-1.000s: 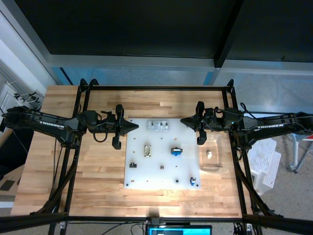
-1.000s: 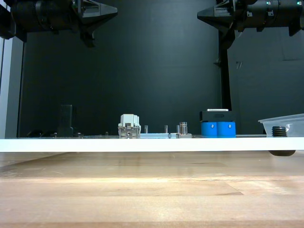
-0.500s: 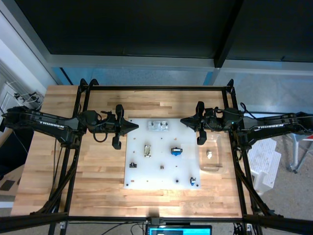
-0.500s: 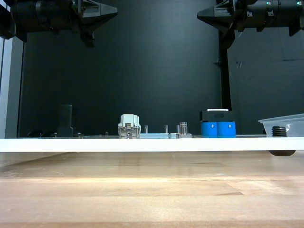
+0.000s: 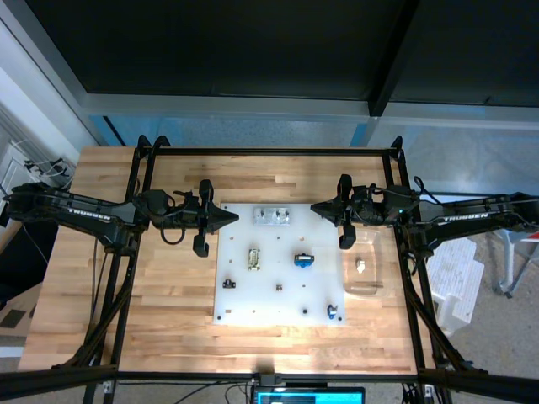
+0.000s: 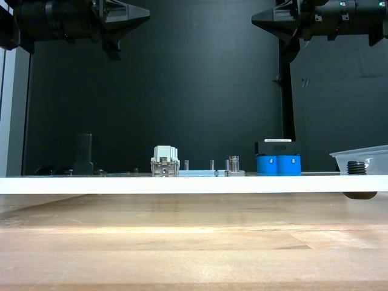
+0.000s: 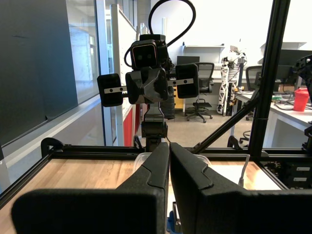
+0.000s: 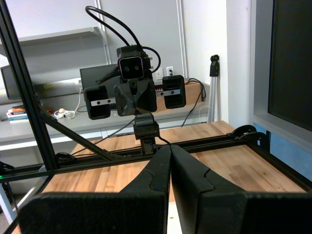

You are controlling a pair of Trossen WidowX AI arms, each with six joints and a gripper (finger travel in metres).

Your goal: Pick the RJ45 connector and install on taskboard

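— Is it done, you think?

— Looks that way to me. The white block (image 5: 360, 265) in the clear tray (image 5: 376, 291), right of centre in the high view, shows pale. There's nothing darker on it and no cable running off that I can make out.

— So where's the RJ45 connector?

— At the lower right corner of the white board (image 5: 253, 296), the blue jack (image 5: 335, 317) has a greyish piece (image 5: 333, 310) over its top. I'd take that for the plug seated, though it's small, and the low view doesn't settle it. I can't trace its cable.

— And the arms?

— Both are up off the table, level, facing each other across the board's far edge. The left pincer (image 5: 234, 217) is at the board's upper left and the right pincer (image 5: 315, 208) at its upper right. The wrist views show each with its fingers pressed together, holding nothing.

— Anything left to do?

— Nothing I can see, if that plug is truly home.
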